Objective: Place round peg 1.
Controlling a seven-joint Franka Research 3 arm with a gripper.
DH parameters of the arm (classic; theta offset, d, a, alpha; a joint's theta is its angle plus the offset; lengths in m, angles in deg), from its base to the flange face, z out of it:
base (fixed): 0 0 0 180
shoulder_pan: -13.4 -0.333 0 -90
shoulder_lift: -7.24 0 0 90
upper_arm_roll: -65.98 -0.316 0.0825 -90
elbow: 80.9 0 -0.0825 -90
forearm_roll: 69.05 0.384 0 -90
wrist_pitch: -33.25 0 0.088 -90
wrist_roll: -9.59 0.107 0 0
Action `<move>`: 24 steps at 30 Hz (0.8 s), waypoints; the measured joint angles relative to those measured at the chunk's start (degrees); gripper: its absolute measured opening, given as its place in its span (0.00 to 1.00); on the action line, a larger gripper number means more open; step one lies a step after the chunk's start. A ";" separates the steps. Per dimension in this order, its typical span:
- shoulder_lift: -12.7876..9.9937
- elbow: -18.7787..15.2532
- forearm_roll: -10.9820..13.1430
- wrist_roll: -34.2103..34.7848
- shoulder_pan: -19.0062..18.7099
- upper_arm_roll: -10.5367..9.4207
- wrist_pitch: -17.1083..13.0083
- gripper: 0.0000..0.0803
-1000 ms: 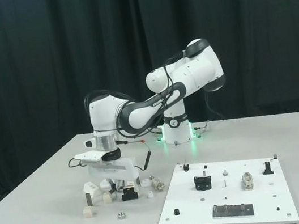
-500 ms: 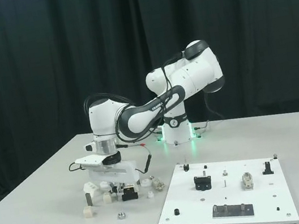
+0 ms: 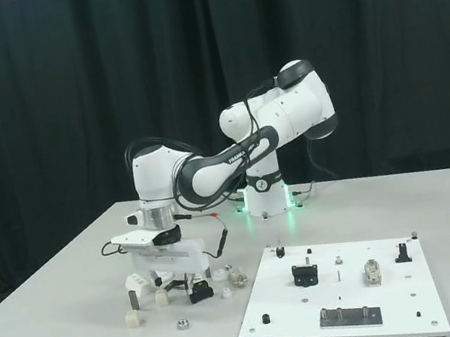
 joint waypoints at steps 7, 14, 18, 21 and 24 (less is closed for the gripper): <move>0.00 0.41 -1.17 0.00 0.00 1.17 1.50 0.94; 0.01 0.85 -2.18 0.00 -0.01 2.16 2.43 0.99; 0.02 0.97 -2.45 0.00 -0.03 2.49 2.69 1.00; 0.02 1.05 -2.54 0.00 -0.07 2.83 3.14 1.00; 0.02 1.21 -2.68 0.00 -0.08 3.16 3.56 1.00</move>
